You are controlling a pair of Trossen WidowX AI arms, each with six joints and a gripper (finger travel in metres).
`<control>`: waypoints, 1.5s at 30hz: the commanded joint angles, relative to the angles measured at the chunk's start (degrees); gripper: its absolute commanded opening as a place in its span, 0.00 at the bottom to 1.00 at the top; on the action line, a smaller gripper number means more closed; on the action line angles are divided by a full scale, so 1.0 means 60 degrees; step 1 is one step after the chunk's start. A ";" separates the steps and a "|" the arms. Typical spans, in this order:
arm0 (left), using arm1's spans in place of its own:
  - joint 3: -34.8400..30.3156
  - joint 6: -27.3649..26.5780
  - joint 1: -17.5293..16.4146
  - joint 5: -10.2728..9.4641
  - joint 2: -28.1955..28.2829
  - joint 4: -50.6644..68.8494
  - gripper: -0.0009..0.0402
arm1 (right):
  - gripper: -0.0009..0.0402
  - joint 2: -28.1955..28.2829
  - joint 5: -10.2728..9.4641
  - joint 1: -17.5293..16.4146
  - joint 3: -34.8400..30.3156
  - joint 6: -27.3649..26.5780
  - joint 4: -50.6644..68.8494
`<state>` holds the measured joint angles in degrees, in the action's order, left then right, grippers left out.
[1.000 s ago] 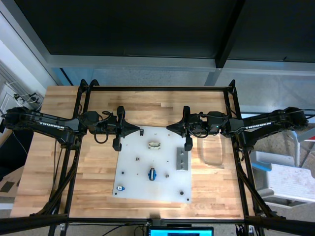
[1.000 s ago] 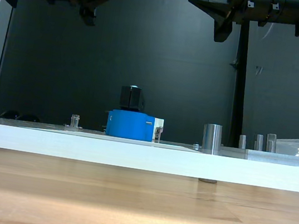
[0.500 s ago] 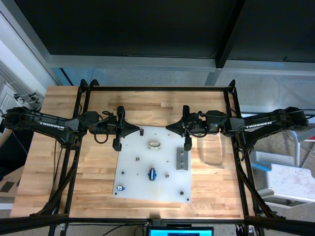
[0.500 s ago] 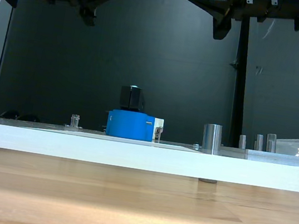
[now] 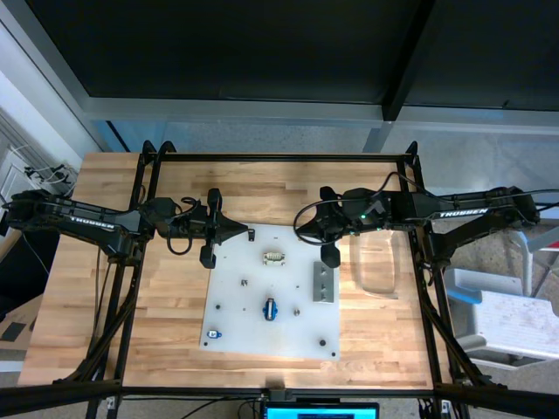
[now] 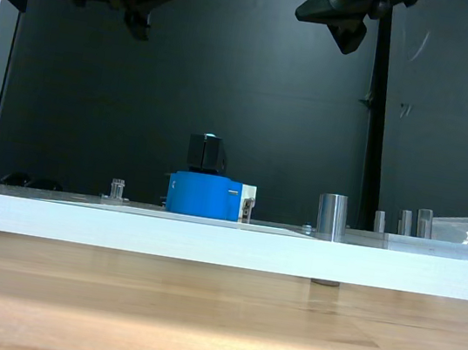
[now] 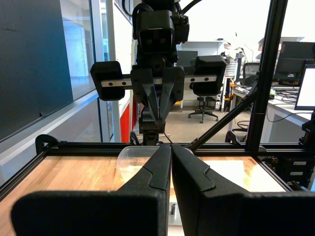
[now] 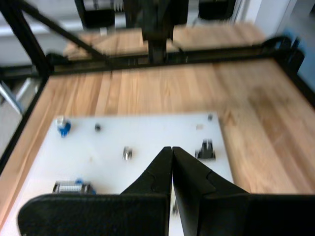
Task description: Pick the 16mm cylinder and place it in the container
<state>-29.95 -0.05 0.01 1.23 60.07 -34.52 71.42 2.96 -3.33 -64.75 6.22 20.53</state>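
Observation:
The 16mm cylinder (image 5: 296, 309) is a small grey peg standing upright on the white board (image 5: 262, 336), just right of the blue part (image 5: 269, 308). In the low view the cylinder (image 6: 331, 214) rises from the board's right half. The clear container (image 5: 376, 266) lies on the wood off the board's right edge. My right gripper (image 5: 299, 231) is shut and empty, high over the board's far right corner with its nose tilted down. Level with it over the far left corner hangs my left gripper (image 5: 250, 233), shut and empty.
A grey metal block (image 5: 324, 283) with pegs lies on the board's right edge beside the container. A beige connector (image 5: 274, 257) sits at the board's far middle and a small blue piece (image 5: 214, 333) near its front left corner. Black frame bars ring the table.
The right arm has swung slightly left and pitched its gripper downward toward the board. The left arm and all the parts have stayed put.

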 commanded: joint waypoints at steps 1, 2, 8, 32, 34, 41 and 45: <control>0.0000 0.0004 -0.0004 0.0000 0.0004 0.0000 0.02 | 0.02 0.0459 0.0000 -0.0084 -0.0805 0.0175 0.1293; 0.0000 0.0004 0.0000 0.0000 0.0004 0.0000 0.02 | 0.02 0.0605 0.0000 -0.0109 -0.1056 0.0175 0.1694; 0.0000 0.0004 -0.0004 0.0000 0.0004 0.0000 0.02 | 0.02 0.1665 0.0004 -0.0277 -0.2714 0.0470 0.4266; 0.0000 0.0004 -0.0004 0.0000 0.0004 0.0000 0.02 | 0.02 0.4605 -0.0492 -0.0892 -0.6266 0.0878 0.8830; 0.0000 0.0004 0.0000 0.0000 0.0004 0.0000 0.02 | 0.02 0.4761 -0.0503 -0.0994 -0.6317 0.0965 0.8859; 0.0000 0.0004 0.0000 0.0000 0.0004 0.0004 0.02 | 0.02 0.5191 -0.0499 -0.1406 -0.6317 0.1027 0.8878; 0.0000 0.0004 -0.0004 0.0000 0.0004 0.0004 0.02 | 0.02 0.5366 -0.0495 -0.1636 -0.6317 0.1038 0.8874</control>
<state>-29.93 -0.03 0.01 1.21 60.10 -34.52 103.24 -0.05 -12.73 -102.67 12.36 73.78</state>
